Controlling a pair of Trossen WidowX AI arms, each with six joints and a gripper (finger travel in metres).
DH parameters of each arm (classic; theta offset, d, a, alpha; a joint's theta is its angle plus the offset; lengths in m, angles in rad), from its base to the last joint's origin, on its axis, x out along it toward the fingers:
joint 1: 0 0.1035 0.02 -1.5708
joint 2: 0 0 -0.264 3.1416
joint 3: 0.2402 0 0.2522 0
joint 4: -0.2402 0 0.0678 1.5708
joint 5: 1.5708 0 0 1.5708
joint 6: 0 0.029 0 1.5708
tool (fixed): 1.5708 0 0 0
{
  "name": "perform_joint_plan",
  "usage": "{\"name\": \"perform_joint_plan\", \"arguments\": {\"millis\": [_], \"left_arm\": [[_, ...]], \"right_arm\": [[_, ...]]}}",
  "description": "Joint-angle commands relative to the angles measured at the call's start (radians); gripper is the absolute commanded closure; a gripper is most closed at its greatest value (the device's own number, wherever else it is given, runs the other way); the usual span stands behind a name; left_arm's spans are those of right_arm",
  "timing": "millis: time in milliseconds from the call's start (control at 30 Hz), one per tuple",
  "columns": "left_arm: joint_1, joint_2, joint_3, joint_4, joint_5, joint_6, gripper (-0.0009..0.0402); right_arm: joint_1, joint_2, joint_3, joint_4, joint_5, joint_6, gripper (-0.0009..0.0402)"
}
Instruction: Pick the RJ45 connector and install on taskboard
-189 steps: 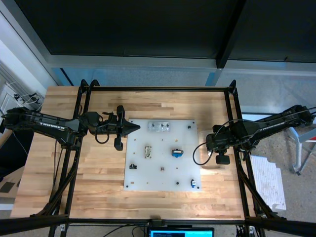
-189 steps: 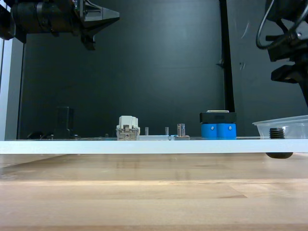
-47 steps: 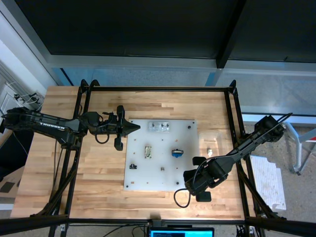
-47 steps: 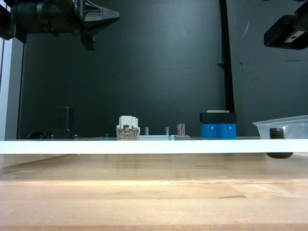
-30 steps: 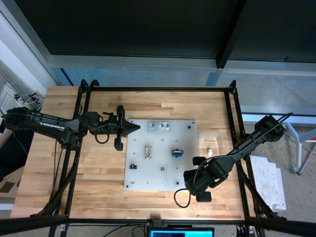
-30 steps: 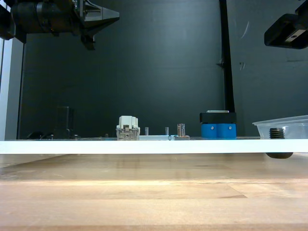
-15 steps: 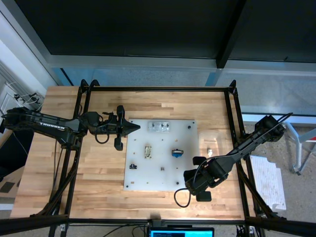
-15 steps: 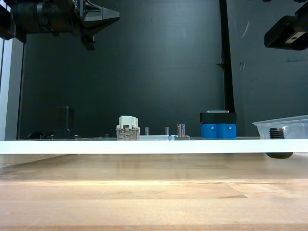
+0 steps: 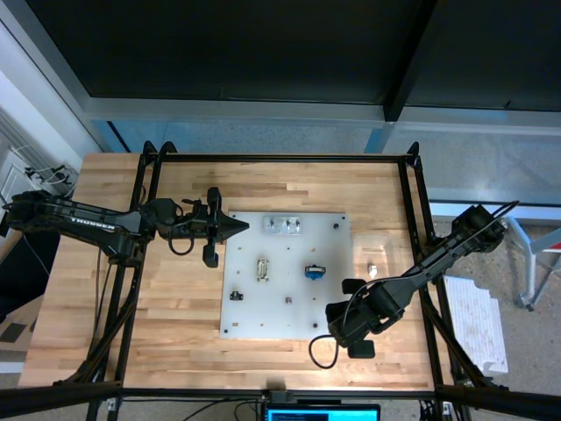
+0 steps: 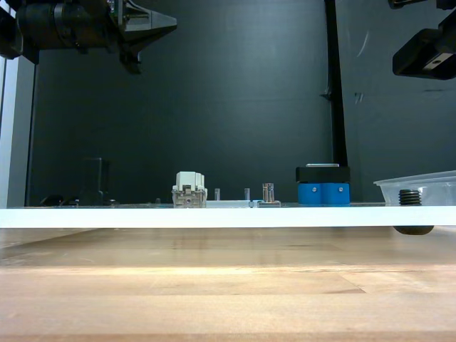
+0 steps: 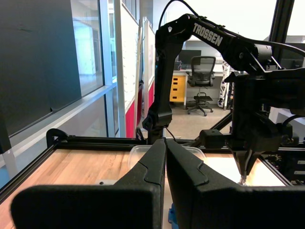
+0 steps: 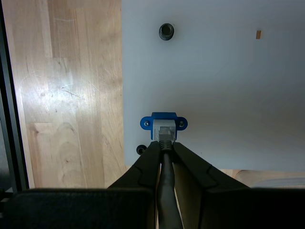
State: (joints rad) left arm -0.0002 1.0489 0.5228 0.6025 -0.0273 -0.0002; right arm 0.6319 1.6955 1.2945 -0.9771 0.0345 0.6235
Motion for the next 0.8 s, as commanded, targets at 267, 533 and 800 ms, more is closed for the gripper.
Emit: {"name": "perform_joint_plan", "arguments": {"millis": [267,533,800], "left_arm": [[0.000,0.000,0.000,0.000,0.000,0.000,0.0393],[0.000,0.000,0.000,0.000,0.000,0.000,0.0393],[0.000,0.000,0.000,0.000,0.000,0.000,0.0393]], "right_arm": [[0.003,0.001,-0.016,0.008,0.000,-0.001,0.0387],[0.004,0.013,-0.049,0.050,-0.002,-0.002,0.0387],[0.004,0.011,-0.048,0.051,-0.009,-0.002,0.0387]]}}
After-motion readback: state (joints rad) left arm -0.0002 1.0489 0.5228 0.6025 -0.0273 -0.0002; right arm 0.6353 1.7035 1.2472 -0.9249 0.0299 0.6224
